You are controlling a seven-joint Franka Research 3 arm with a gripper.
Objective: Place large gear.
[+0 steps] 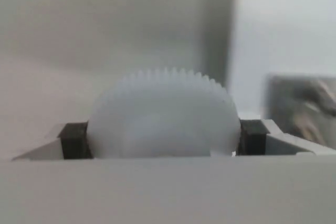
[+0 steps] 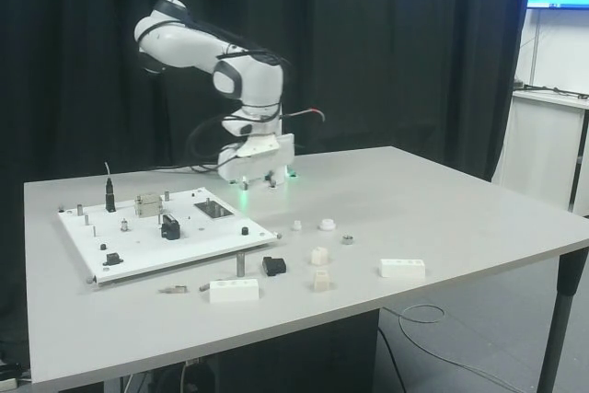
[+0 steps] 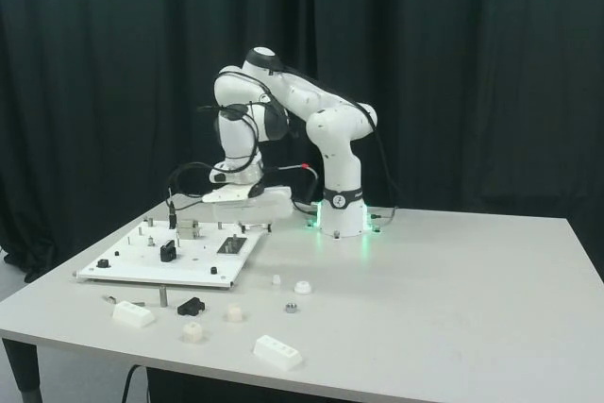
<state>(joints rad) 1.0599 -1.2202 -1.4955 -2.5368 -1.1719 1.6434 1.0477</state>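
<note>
The large gear [image 1: 165, 114] is white and toothed, and it fills the middle of the wrist view. My gripper [image 1: 165, 139] is shut on it, one black pad [image 1: 73, 139] on each side of the rim. In the first room view the gripper [image 2: 258, 175] hangs low over the grey table, just behind the far right corner of the white board [image 2: 184, 248]. The second room view shows the gripper [image 3: 253, 222] at the board's [image 3: 132, 267] far edge. I cannot make out the gear itself in either room view.
The board carries pegs, a black block [image 2: 170, 227] and a dark recess [image 2: 215, 210]. In front of it lie two white blocks [image 2: 234, 291] [image 2: 402, 268], a black part [image 2: 273, 265] and small white pieces [image 2: 326, 224]. The arm's base [image 3: 342, 219] stands behind.
</note>
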